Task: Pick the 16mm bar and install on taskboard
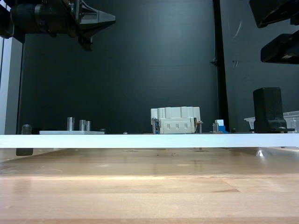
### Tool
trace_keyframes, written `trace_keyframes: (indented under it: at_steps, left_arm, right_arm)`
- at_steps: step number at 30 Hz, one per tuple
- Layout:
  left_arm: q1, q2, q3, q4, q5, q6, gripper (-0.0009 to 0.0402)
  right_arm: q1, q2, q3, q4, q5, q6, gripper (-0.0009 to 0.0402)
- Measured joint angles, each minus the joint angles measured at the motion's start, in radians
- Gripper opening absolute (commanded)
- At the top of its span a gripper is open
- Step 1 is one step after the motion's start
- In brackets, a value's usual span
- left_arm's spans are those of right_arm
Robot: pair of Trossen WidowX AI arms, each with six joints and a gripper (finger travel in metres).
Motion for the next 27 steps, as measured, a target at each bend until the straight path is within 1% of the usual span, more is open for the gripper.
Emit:
trace_keyframes:
  at_steps: [3, 6, 18, 27]
  left_arm:
    - [0.000, 0.000, 0.000, 0.000, 0.000, 0.000, 0.0000]
    - [0.000, 0.000, 0.000, 0.000, 0.000, 0.000, 0.0000]
    - [0.000, 0.000, 0.000, 0.000, 0.000, 0.000, 0.0000]
    - [0.000, 0.000, 0.000, 0.000, 0.000, 0.000, 0.0000]
  right_arm:
    - [0.000, 0.000, -0.009, 0.011, 0.005, -0.002, 0.0004]
    - [0.001, 0.000, -0.018, 0.019, 0.021, -0.002, 0.0004]
    - [-0.002, 0.000, -0.030, 0.032, 0.021, -0.006, 0.0004]
    - [-0.002, 0.032, -0.046, 0.066, 0.022, -0.006, 0.0004]
